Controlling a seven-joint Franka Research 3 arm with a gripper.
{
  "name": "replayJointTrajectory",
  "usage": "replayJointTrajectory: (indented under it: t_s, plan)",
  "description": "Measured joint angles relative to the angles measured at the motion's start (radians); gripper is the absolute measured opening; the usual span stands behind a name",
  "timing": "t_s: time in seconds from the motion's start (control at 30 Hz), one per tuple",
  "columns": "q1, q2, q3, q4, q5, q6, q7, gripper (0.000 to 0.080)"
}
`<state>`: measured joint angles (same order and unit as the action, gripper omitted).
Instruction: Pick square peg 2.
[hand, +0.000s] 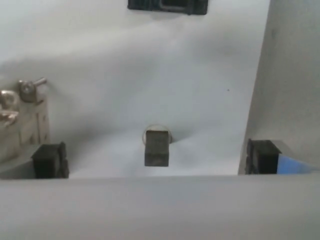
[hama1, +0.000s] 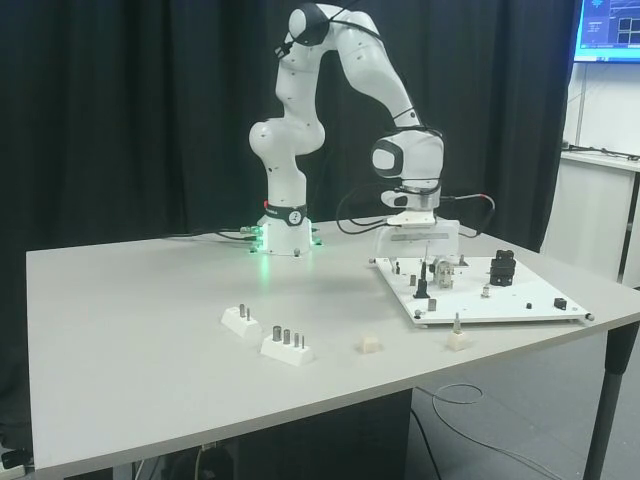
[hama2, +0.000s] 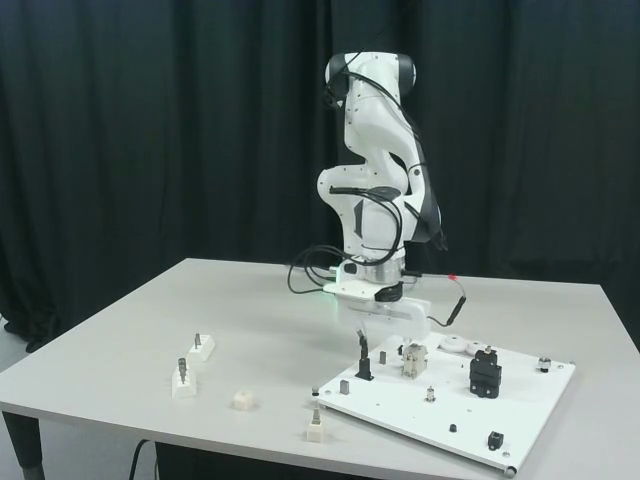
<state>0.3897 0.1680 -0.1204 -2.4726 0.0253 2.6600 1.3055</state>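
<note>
A dark square peg (hand: 156, 147) stands upright on the white board (hand: 150, 75). My gripper (hand: 156, 159) is open, with one black fingertip (hand: 50, 161) on each side of the peg and wide gaps between. In the first room view the gripper (hama1: 421, 265) hangs just above the peg (hama1: 421, 290) near the board's (hama1: 520, 300) near-left part. The second room view shows the gripper (hama2: 362, 345) low over the same peg (hama2: 365, 368), not touching it.
The board (hama2: 440, 415) also carries a black fixture (hama2: 485, 375), a shiny metal block (hama2: 414, 358), a second short peg (hama2: 343, 385) and small studs. Two white peg holders (hama1: 286, 345) (hama1: 240, 318) and two small blocks (hama1: 370, 345) (hama1: 457, 340) sit on the grey table.
</note>
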Motion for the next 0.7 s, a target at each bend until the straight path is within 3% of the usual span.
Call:
replayJointTrajectory:
  t_s: [0.7]
  plan:
    - [-0.006, -0.035, -0.014, 0.005, -0.001, -0.041, -0.021, 0.0800]
